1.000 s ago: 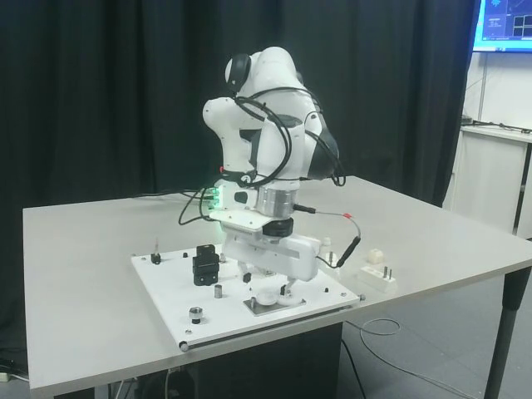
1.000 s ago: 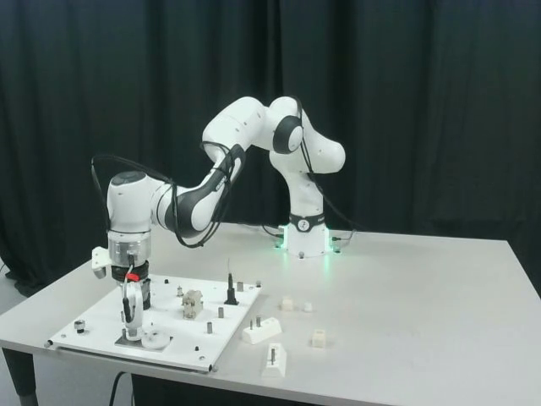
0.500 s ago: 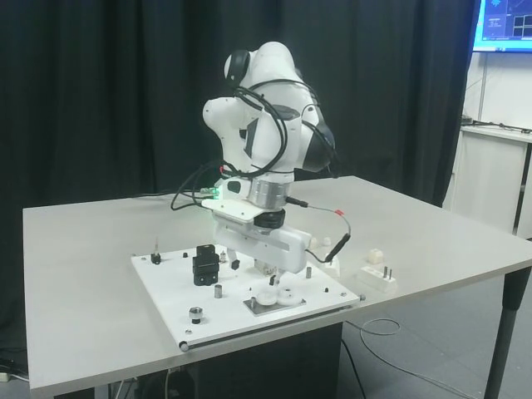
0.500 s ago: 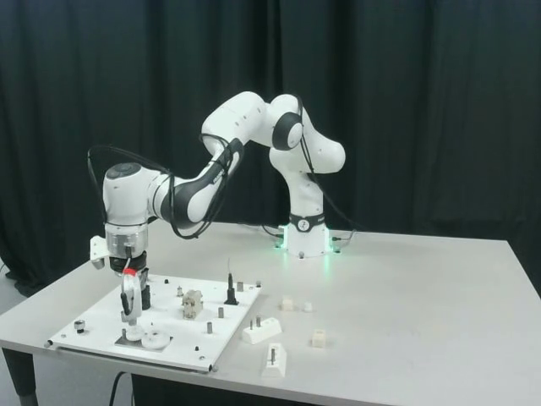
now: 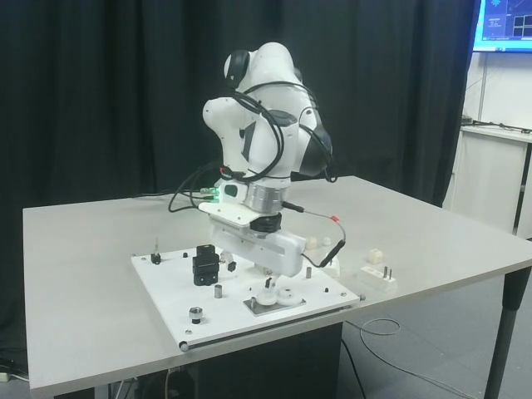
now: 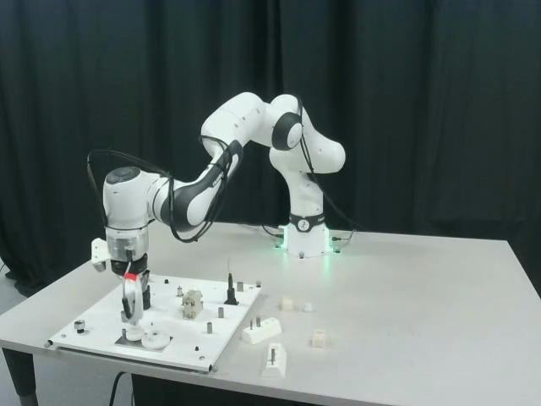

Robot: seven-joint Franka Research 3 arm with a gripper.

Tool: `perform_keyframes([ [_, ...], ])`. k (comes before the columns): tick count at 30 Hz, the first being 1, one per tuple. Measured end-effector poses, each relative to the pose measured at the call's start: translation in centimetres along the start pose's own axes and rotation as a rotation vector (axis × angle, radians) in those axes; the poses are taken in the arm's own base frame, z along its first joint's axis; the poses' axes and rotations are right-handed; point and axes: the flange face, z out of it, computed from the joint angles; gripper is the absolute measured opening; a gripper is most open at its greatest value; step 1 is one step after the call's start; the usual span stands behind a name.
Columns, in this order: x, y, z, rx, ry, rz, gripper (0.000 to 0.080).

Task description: Insert medium gear.

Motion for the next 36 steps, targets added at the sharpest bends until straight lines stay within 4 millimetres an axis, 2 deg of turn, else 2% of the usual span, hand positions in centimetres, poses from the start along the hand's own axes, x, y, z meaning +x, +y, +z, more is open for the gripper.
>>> perform_keyframes([
  [21,0.0,0.3,1.7,-0.003,0.008,-0.005,0.08],
  [36,-0.1,0.2,1.4,0.009,0.009,-0.011,0.08],
])
